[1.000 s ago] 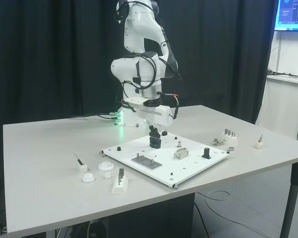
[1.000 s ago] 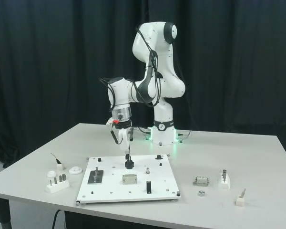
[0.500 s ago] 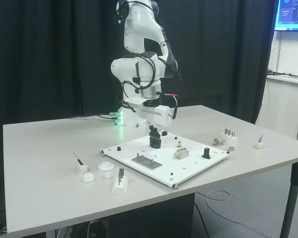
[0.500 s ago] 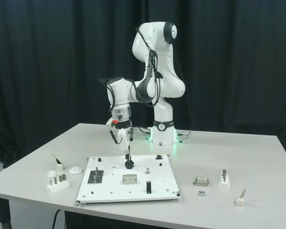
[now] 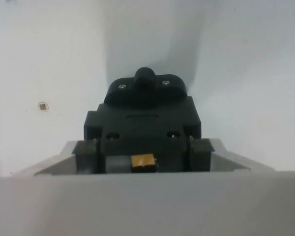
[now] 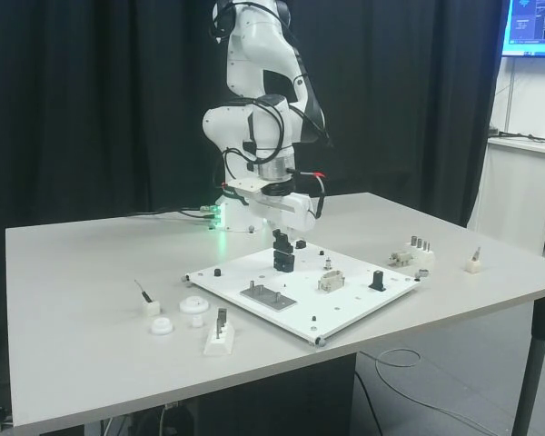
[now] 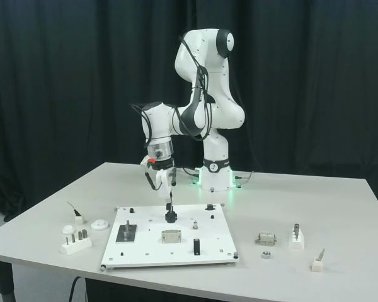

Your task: Insert D-SUB.

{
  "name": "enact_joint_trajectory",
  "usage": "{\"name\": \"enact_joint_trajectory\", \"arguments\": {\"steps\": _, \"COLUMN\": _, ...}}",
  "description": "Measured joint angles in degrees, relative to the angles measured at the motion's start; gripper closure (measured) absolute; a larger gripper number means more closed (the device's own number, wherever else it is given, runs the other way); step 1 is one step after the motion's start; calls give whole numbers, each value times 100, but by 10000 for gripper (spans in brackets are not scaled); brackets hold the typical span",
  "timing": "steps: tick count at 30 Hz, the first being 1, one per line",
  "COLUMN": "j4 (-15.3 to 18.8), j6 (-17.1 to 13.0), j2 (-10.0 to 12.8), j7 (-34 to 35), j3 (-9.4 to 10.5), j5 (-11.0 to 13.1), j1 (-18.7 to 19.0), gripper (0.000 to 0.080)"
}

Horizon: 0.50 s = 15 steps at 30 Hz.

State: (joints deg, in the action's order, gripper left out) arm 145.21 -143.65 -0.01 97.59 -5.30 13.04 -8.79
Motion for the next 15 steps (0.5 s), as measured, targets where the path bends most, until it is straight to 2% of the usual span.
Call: {"name": "enact_joint_trajectory", "arguments": {"steps": 15, "j4": 13, "j6": 121, "j2": -18, "j7": 8, "j3": -2, "j5": 34, "j1": 0, "gripper": 425}}
